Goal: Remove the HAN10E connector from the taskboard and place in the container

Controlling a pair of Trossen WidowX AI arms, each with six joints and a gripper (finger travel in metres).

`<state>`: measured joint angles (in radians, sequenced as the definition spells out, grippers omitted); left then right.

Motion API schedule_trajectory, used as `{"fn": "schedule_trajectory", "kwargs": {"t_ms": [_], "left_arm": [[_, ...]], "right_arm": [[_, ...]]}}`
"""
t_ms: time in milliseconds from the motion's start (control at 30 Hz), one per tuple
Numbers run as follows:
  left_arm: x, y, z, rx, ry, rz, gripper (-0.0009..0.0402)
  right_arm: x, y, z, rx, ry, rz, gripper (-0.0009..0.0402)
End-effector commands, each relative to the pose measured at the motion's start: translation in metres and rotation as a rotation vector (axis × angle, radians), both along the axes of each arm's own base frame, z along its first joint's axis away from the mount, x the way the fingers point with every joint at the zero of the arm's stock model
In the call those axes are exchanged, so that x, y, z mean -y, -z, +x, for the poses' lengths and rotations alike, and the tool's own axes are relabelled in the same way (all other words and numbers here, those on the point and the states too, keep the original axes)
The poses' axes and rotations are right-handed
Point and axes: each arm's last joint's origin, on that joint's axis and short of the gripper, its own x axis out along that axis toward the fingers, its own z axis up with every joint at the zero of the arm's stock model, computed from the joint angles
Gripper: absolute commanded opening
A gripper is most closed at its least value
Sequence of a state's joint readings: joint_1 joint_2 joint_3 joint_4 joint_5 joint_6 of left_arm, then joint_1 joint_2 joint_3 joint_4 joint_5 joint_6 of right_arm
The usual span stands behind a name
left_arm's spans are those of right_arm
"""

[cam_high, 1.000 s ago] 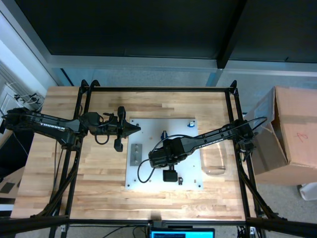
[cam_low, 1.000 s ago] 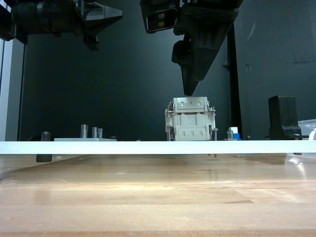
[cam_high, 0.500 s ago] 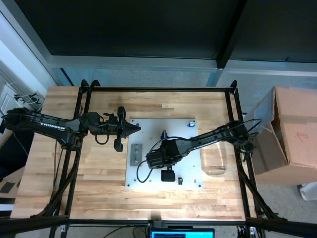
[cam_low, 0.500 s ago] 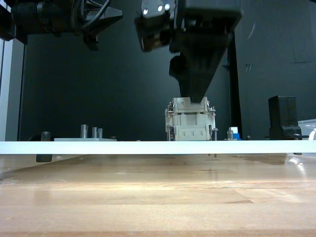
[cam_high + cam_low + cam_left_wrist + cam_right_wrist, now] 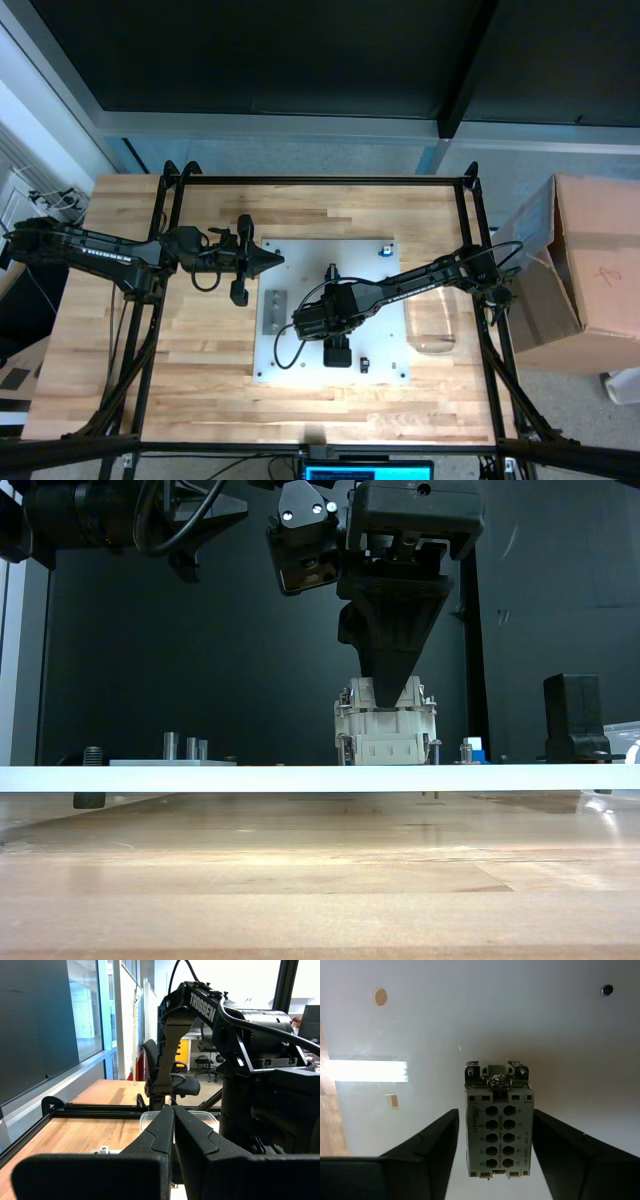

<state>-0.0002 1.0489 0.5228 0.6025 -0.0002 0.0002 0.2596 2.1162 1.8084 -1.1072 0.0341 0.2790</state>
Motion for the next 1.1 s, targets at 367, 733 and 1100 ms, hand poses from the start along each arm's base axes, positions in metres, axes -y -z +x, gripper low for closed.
{"fn": "schedule_trajectory", "kwargs": {"t_ms": [367, 733, 1100], "left_arm": [[0.000, 0.000, 0.000, 0.000, 0.000, 0.000, 0.0000], [0.000, 0.000, 0.000, 0.000, 0.000, 0.000, 0.0000], [0.000, 0.000, 0.000, 0.000, 0.000, 0.000, 0.0000]], "right_arm": [[0.000, 0.000, 0.000, -0.004, -0.009, 0.007, 0.0047], [0.002, -0.022, -0.008, 0.039, -0.028, 0.013, 0.0016], [0.006, -0.055, -0.023, 0.095, -0.026, 0.027, 0.0016]]}}
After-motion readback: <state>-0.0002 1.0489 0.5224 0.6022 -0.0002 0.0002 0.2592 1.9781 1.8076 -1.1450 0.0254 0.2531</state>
